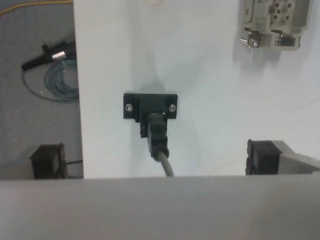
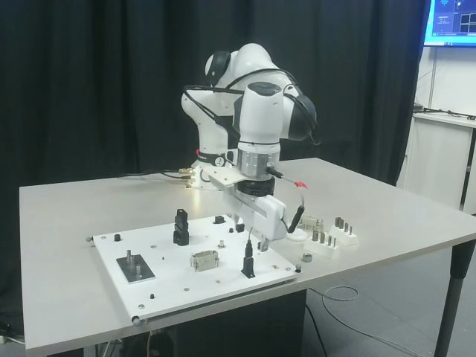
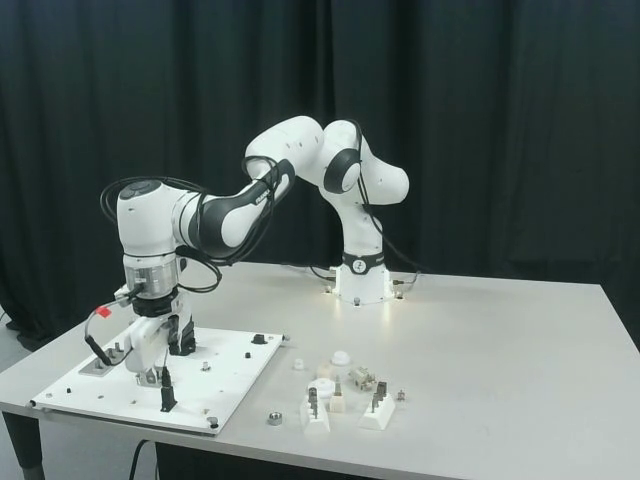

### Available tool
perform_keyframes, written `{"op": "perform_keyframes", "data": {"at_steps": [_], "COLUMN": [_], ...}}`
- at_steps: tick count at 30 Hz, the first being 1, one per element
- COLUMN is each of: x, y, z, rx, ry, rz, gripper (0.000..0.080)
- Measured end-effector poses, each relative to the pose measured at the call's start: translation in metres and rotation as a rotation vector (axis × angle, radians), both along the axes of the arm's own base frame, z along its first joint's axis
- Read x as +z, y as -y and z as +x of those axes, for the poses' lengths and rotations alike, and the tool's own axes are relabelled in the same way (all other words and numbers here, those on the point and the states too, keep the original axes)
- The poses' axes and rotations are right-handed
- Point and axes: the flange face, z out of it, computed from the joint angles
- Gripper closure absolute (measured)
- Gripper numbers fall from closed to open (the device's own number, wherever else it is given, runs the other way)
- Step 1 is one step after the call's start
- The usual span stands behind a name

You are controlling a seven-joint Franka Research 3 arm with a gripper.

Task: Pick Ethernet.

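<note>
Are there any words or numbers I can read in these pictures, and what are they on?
No words or numbers can be read.
The screen on the wall in the first room view shows marks, too small to read.
The robot arm, white board, black plug and hand show no labels.

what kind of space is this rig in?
Likely a robotics lab or test cell: black curtains behind the grey table, a white arm bolted on it, and a white board of connector fixtures.
</note>
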Motion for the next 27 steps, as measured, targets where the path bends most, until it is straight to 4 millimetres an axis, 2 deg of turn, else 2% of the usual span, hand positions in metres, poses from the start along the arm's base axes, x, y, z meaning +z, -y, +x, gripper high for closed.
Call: {"op": "perform_keyframes", "data": {"at_steps": [27], "x": [0.011], "y": [0.002], "z": [0.001], "rx": [0.018], "ry": [0.011], "rz": [-0.007], "gripper": [0.0003]}}
